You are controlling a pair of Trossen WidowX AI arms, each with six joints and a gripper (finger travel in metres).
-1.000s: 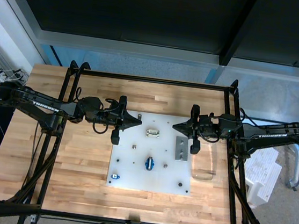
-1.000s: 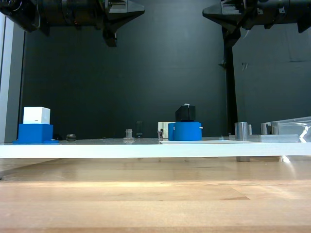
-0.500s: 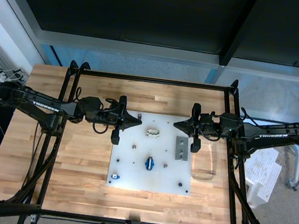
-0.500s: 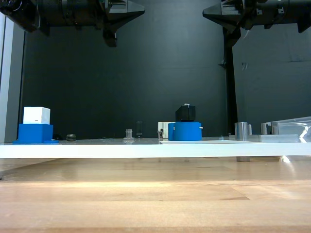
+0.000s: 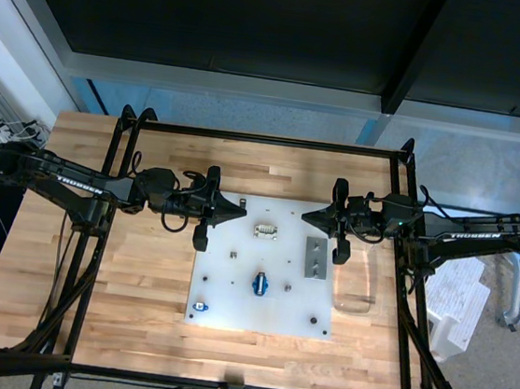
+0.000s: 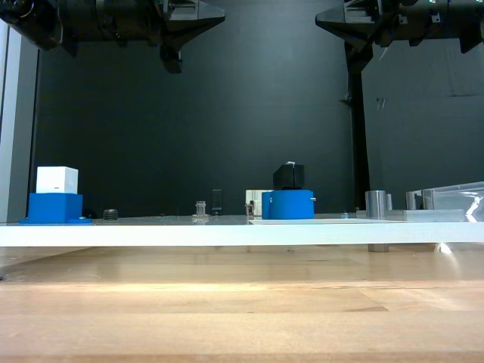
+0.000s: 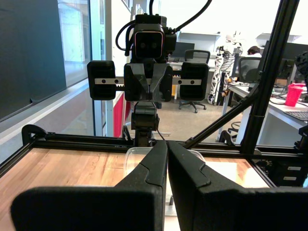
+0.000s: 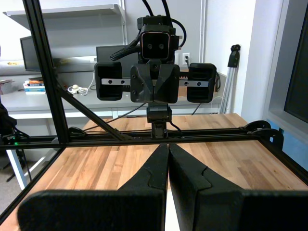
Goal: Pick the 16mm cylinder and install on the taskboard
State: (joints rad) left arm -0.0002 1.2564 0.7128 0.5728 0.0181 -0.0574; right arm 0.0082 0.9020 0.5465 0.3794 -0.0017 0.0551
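The white taskboard (image 5: 230,294) lies at the table's middle. The 16mm cylinder (image 5: 285,288), a small silvery peg, stands upright on it just right of the big blue fitting (image 5: 259,284). In the low view the 16mm cylinder (image 6: 376,204) rises above the taskboard (image 6: 151,231), with a stub showing beneath it. My left gripper (image 5: 241,211) hangs high over the board's left rear edge, shut and empty. My right gripper (image 5: 304,218) faces it from the right at the same height, also shut and empty. Both pairs of fingers meet tip to tip in the wrist views (image 7: 167,143) (image 8: 168,144).
A grey metal block (image 5: 315,257) and a silver connector (image 5: 264,230) sit on the board's rear half. A small blue fitting (image 5: 197,308) is at its front left. A clear plastic tray (image 5: 361,281) lies off the board's right edge. A black frame (image 5: 266,140) rings the table.
The right gripper has drawn back a touch to the right. Nothing else has moved.
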